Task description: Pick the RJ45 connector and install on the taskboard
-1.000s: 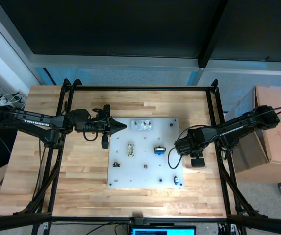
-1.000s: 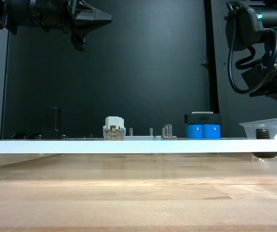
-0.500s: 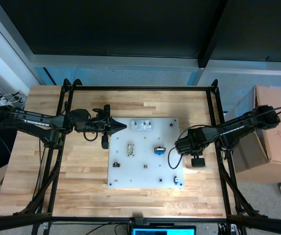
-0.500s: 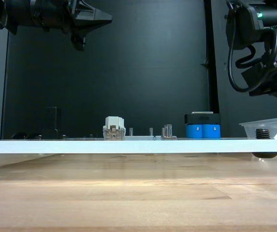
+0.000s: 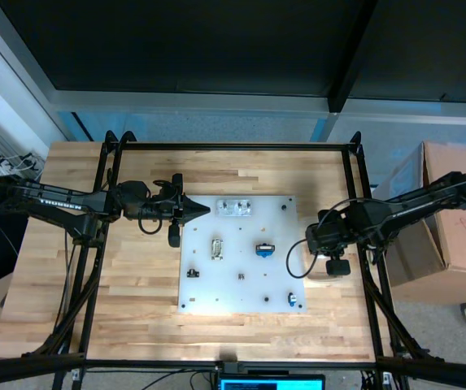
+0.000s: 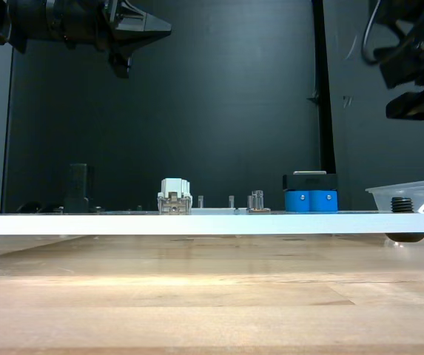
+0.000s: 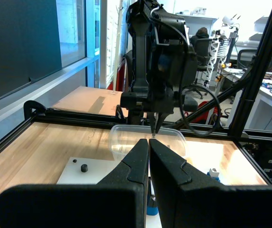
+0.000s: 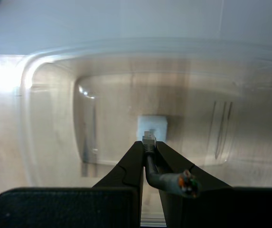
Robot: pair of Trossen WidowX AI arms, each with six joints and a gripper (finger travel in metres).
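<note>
Right hand (image 8: 148, 142) is clamped on the RJ45 connector (image 8: 148, 138), held clear above the clear tray (image 8: 45, 95) just right of the taskboard (image 5: 216, 284). It has shifted right, away from the board, so the pick looks done and the install is pending. Left hand (image 5: 202, 210), fingers pressed together and empty, hovers over the taskboard's far-left corner.

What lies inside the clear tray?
A small pale block shows in the clear tray; the right gripper, shut on the RJ45 connector, partly covers it. The left gripper, shut, hangs above the board.
</note>
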